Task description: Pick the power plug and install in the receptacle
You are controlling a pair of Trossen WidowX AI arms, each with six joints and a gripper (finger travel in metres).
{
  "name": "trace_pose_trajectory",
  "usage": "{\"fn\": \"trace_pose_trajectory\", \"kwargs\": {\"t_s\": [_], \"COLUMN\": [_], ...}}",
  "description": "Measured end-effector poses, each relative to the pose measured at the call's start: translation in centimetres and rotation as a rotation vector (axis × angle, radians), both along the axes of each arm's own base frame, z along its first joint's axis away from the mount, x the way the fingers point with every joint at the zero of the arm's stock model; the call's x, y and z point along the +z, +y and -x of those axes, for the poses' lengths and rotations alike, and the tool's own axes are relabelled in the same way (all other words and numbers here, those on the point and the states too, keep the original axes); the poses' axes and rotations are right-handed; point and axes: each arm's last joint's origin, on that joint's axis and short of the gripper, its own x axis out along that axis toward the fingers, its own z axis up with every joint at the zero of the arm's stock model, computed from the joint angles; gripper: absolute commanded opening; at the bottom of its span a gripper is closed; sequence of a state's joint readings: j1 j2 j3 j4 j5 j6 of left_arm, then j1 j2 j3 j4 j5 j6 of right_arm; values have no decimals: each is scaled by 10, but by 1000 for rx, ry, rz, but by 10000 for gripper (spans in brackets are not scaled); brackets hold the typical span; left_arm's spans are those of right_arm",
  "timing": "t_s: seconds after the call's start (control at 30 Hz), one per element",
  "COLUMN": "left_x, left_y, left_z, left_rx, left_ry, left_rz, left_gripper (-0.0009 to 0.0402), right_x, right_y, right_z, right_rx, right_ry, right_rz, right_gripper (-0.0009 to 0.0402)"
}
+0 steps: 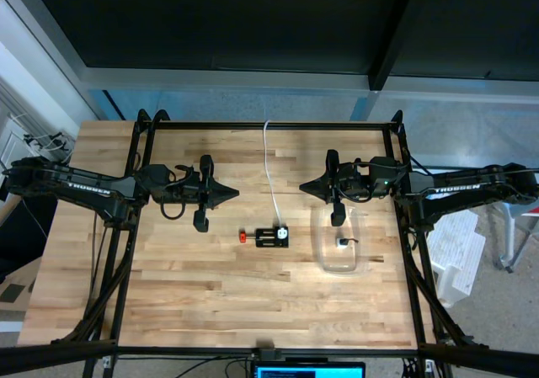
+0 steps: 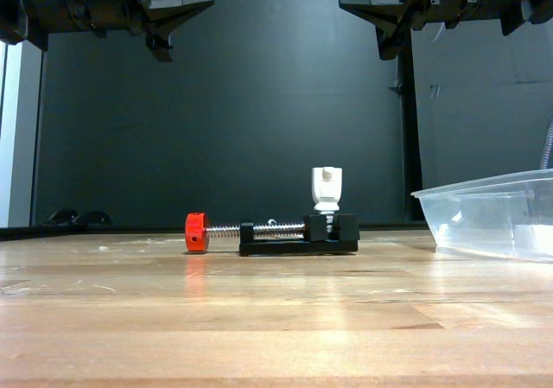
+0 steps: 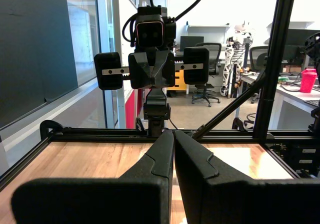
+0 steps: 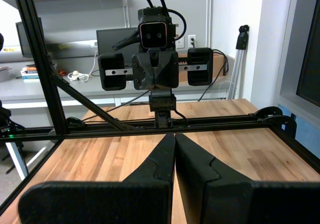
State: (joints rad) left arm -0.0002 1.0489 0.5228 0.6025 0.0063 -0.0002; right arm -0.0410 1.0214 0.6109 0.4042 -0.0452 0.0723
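Observation:
The receptacle (image 1: 282, 233), a small white socket face with a long white cable, sits clamped in a black mini vise (image 1: 268, 236) with a red knob (image 1: 242, 237) near the table's middle; in the low view the receptacle (image 2: 326, 187) stands upright above the vise (image 2: 298, 235). The power plug (image 1: 342, 242) lies as a tiny black piece with a thin wire inside the clear tray (image 1: 337, 242). My left gripper (image 1: 233, 194) hangs shut, high above the table, left of the vise. My right gripper (image 1: 305, 188) is also shut, high up, above the tray's far end. Both point at each other.
The white cable (image 1: 270, 167) runs from the receptacle to the table's far edge. A black frame (image 1: 269, 126) rims the wooden table. The clear tray (image 2: 497, 215) stands at the right in the low view. A screen (image 1: 308, 370) sits at the near edge.

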Motion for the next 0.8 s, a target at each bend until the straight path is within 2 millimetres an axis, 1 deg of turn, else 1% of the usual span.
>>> {"fn": "trace_pose_trajectory", "kwargs": {"t_s": [0.03,0.1,0.13,0.17,0.2,0.27,0.33,0.4,0.43,0.5,0.57,0.67,0.8], "left_x": [0,0,0,0,0,0,-1,-2,-3,-3,-3,-6,-6], "left_y": [0,0,0,0,0,0,0,0,0,0,0,0,0], "left_z": [0,0,0,0,0,0,0,-1,-1,-1,-1,-1,-1], "left_rx": [0,0,0,0,0,0,2,6,6,7,10,11,10], "left_ry": [0,2,0,-2,-1,0,3,10,21,26,26,49,54], "left_rz": [0,0,0,0,0,0,0,0,0,0,0,0,0], "left_gripper": [0,0,0,0,0,0,0,0,0,0,0,0,0], "right_x": [5,7,13,21,19,7,4,11,11,5,4,10,9], "right_y": [0,1,1,1,1,1,1,1,1,1,1,2,2], "right_z": [4,21,23,22,20,14,10,7,7,5,5,7,8], "right_rx": [0,2,2,1,1,2,3,6,6,8,12,13,14], "right_ry": [-22,21,-19,-67,-61,-4,4,-51,-60,-25,-21,-60,-43], "right_rz": [2,24,31,35,36,38,38,39,35,32,31,28,28], "right_gripper": [0,0,0,0,0,0,0,0,0,0,0,0,0]}}
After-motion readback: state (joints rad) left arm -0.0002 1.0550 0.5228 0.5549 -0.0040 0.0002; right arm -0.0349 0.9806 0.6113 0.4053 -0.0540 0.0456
